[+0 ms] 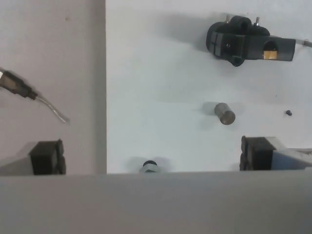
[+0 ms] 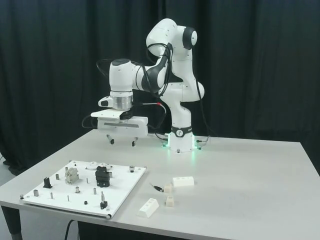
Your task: Remove Ethernet.
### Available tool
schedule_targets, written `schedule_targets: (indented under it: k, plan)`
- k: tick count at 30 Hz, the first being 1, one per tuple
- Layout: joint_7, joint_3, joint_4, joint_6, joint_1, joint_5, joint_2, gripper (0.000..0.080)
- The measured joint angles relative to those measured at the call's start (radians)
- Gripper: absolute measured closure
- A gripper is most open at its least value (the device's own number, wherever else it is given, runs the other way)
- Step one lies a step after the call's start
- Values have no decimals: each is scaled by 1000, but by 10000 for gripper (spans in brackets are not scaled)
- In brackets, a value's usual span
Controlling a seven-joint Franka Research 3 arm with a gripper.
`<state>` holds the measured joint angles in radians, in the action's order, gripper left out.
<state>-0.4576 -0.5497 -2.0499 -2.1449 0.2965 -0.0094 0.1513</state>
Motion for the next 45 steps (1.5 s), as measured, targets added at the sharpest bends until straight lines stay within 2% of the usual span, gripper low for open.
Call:
schedule_targets:
  k: [39,45]
  plan:
    - [18,1,5,0,-1,0,12,3]
    - [18,1,16,-22,-1,0,18,3]
